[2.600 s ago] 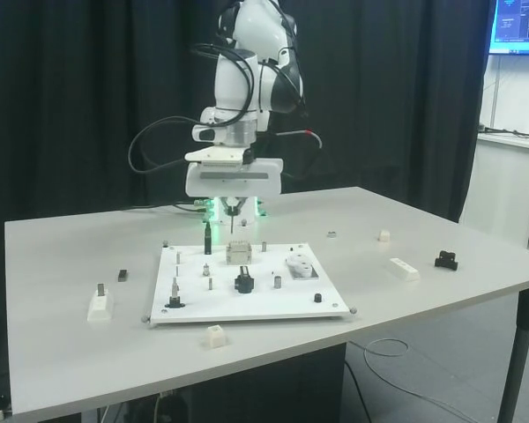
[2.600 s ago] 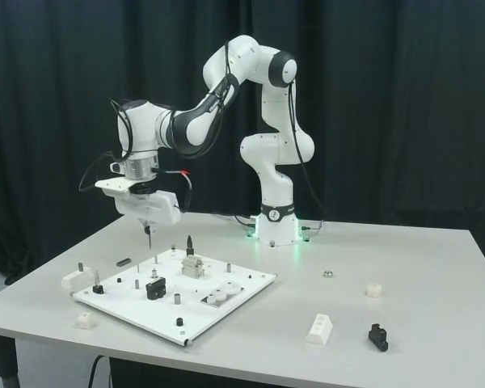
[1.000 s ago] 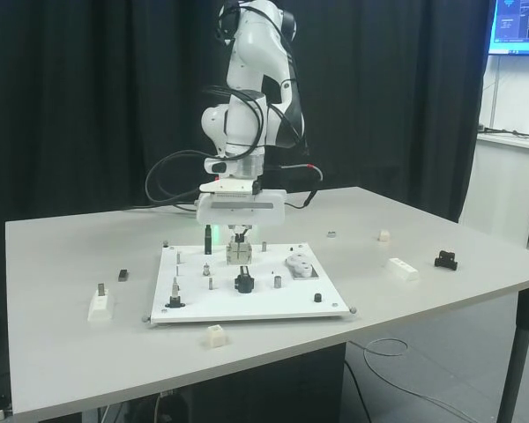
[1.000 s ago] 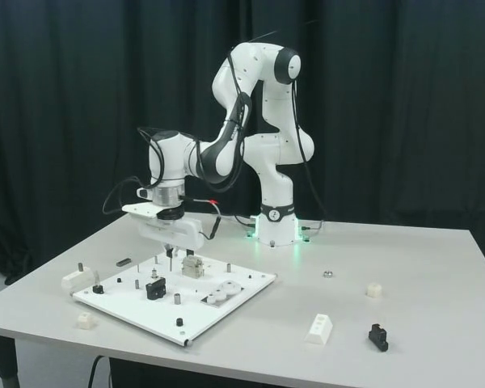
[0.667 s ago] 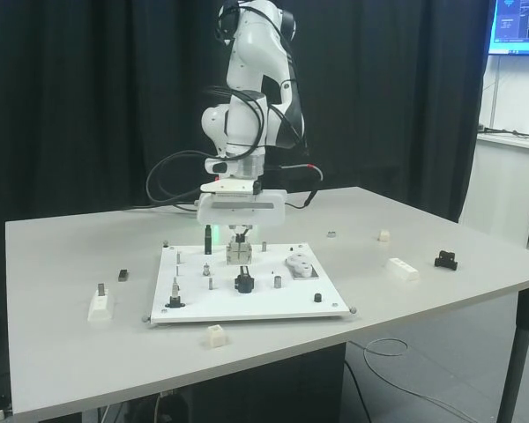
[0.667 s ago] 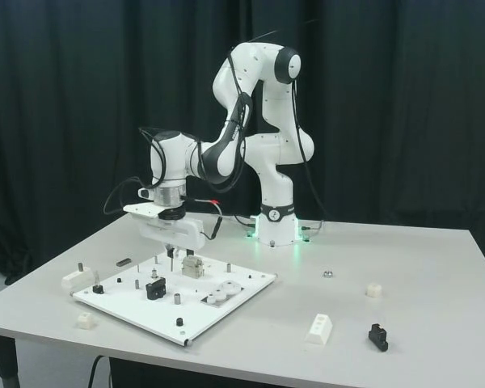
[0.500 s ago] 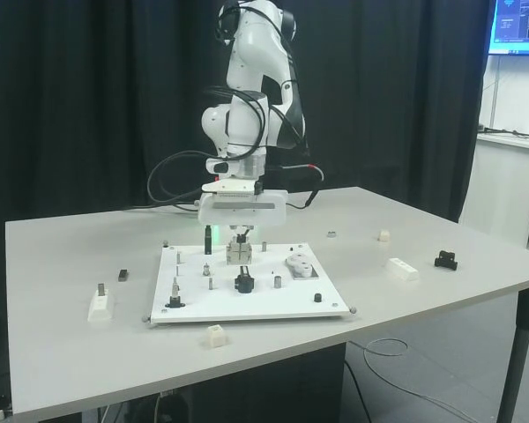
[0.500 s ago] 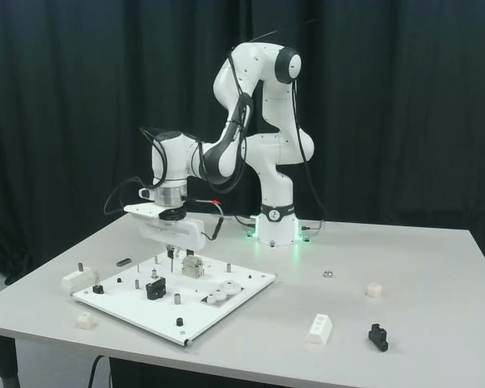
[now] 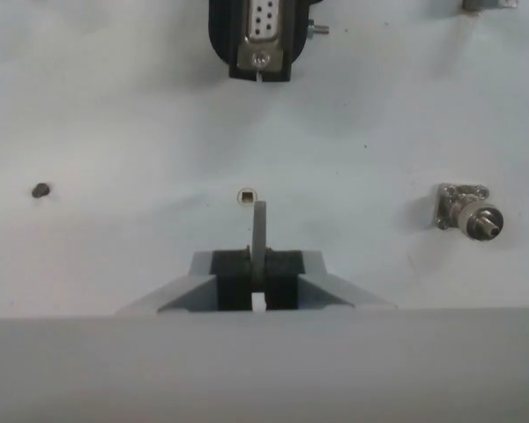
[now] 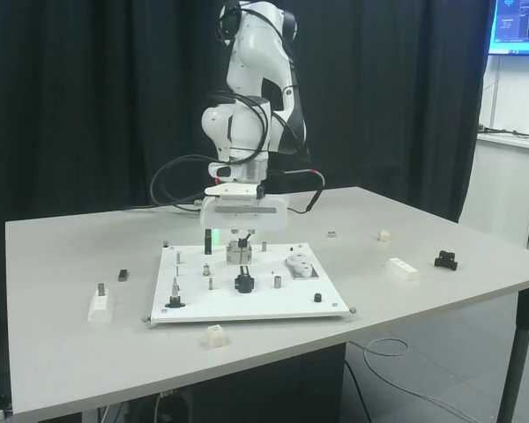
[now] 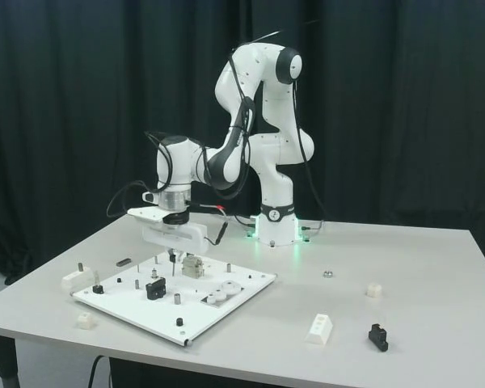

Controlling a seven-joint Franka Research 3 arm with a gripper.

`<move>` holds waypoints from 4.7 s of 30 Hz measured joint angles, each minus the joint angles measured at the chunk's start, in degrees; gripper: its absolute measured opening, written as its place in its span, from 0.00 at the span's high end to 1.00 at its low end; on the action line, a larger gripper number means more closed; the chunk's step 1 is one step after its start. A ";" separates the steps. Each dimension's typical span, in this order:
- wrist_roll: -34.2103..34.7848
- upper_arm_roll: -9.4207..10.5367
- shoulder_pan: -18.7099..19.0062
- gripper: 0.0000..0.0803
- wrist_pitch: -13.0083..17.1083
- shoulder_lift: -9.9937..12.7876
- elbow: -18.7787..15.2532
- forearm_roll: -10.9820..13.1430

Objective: Insert square peg 1.

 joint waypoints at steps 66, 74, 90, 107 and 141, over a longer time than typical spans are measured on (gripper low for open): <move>0.01 2.49 -0.15 0.97 5.76 3.16 -1.95 1.17; 0.06 2.49 -0.28 0.97 5.76 3.14 -1.95 1.22; 0.06 2.52 -0.91 0.97 6.16 3.13 -1.93 1.33; 0.06 2.93 -0.94 0.97 6.23 3.14 -1.93 2.24; 0.06 2.65 -1.19 0.97 6.23 2.77 -1.87 2.24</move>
